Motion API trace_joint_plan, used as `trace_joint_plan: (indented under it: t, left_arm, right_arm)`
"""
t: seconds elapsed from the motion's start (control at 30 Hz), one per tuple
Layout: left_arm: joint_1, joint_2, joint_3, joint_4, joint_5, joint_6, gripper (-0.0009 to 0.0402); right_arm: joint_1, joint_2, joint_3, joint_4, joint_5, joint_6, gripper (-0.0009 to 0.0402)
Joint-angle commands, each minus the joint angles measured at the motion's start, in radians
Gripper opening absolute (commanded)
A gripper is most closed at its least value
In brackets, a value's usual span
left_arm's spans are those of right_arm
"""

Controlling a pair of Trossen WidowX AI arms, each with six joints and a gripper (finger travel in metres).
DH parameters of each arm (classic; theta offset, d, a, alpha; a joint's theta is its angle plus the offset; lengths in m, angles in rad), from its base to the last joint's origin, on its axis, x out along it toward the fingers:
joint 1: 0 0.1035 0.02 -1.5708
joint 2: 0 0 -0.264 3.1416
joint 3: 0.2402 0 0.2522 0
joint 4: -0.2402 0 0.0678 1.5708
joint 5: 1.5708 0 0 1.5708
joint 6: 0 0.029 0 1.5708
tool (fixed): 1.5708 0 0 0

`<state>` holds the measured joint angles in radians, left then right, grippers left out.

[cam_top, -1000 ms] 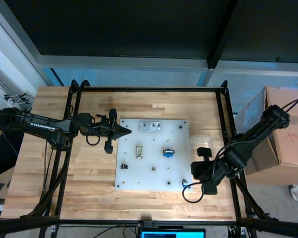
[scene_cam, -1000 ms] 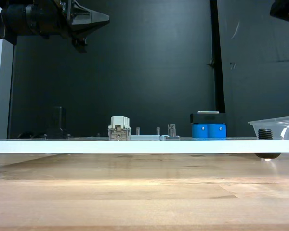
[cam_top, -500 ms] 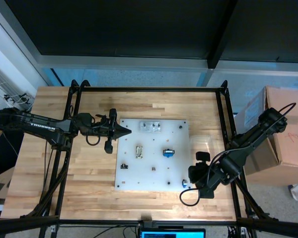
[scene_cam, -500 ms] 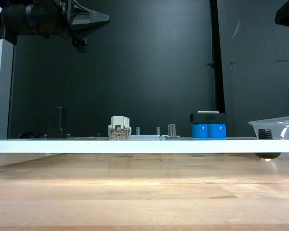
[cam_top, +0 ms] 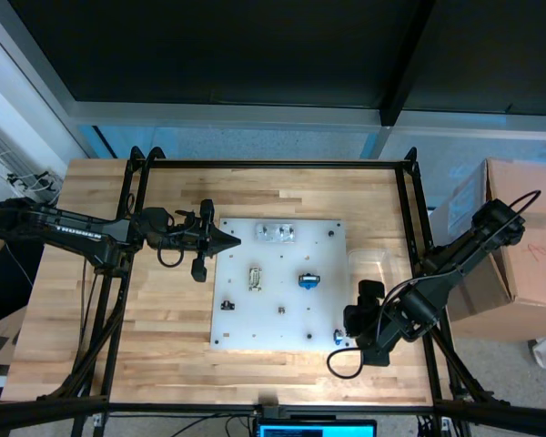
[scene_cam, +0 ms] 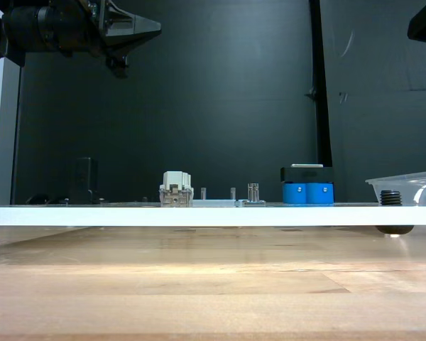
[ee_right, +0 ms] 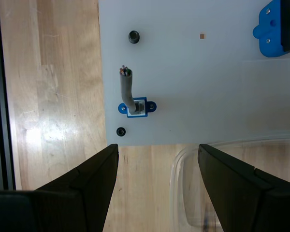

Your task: Remove the RJ45 connector from the taskboard and place in the container

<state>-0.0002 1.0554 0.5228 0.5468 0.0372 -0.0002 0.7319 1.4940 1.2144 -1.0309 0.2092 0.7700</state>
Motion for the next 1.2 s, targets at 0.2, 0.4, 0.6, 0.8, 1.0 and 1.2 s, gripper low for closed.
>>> trace_joint_plan:
  t: [0.2, 0.4, 0.6, 0.8, 1.0, 1.2]
  left_arm:
    - [0.0, 0.0, 0.0, 0.0, 0.0, 0.0, 0.0]
    - [0.0, 0.0, 0.0, 0.0, 0.0, 0.0, 0.0]
    - [0.0, 0.0, 0.0, 0.0, 0.0, 0.0, 0.0]
    - [0.0, 0.0, 0.0, 0.0, 0.0, 0.0, 0.0]
    - [0.0, 0.0, 0.0, 0.0, 0.0, 0.0, 0.0]
    - [0.0, 0.0, 0.0, 0.0, 0.0, 0.0, 0.0]
  right_arm:
    - [-0.002, 0.068, -0.005, 0.043, 0.008, -0.002, 0.0229]
    - [-0.003, 0.105, -0.018, 0.098, 0.019, -0.006, 0.0229]
    - [-0.003, 0.134, -0.04, 0.172, 0.023, -0.02, 0.0229]
    - [-0.004, 0.135, -0.08, 0.244, 0.034, -0.023, 0.0227]
    - [-0.005, 0.135, -0.095, 0.251, 0.035, -0.031, 0.0211]
    - [-0.006, 0.135, -0.116, 0.289, 0.035, -0.045, 0.0192]
